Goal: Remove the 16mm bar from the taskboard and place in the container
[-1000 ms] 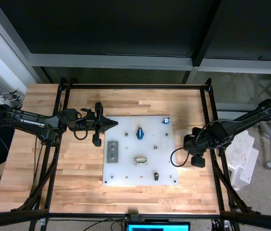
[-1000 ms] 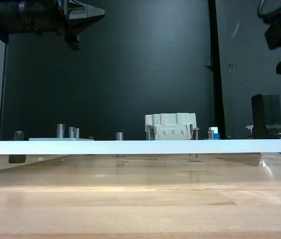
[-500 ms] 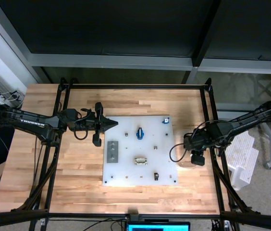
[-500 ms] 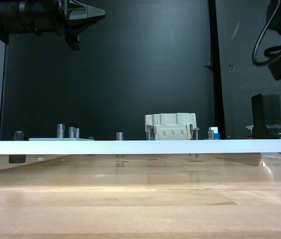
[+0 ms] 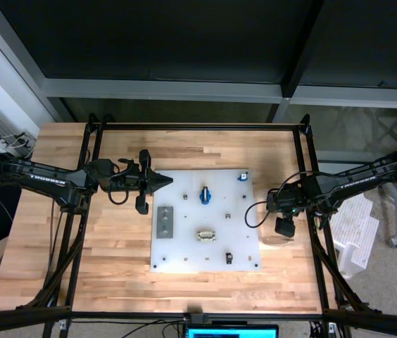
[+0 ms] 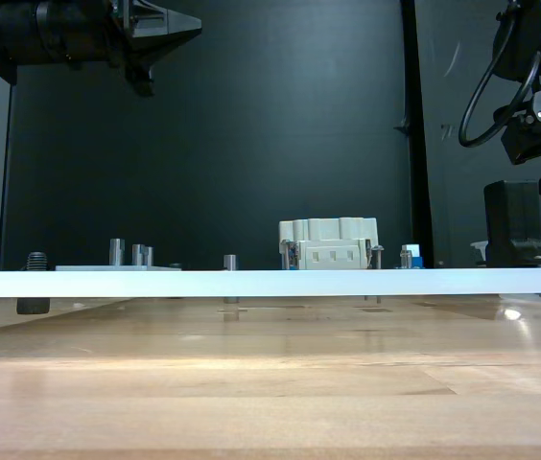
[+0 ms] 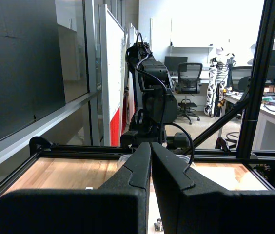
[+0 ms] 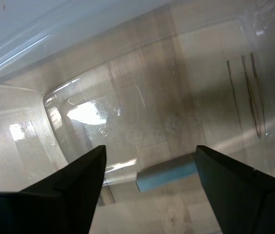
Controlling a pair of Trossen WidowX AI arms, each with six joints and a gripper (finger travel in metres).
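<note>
Fingers of the right pincer (image 8: pixel 149 148) stand spread wide and released, gripping nothing. Between them, below, we see a short grey rod lying flat on the floor of the container (image 8: pixel 59 112). We take that rod for the 16mm bar (image 8: pixel 166 174); it touches neither finger. The main work therefore looks done to us: the bar is off the taskboard (image 5: pixel 184 246) and inside the clear tub. What is left, in our judgement, is only to lift the pincer clear and draw the arm away from the tub.

In the high view the right pincer (image 5: pixel 285 225) points down over the tub, which sits on the table (image 5: pixel 114 267) just beside the taskboard's right edge. The right arm reaches inward from the table's right edge and bends downward at the wrist.

The left pincer (image 7: pixel 151 146) is clenched, its fingers pressed together on nothing. We see it in the high view (image 5: pixel 165 181) near the taskboard's far left corner, and the low view shows it held well above the panel. The left arm lies stretched out level from the left edge, and we judge it parked
</note>
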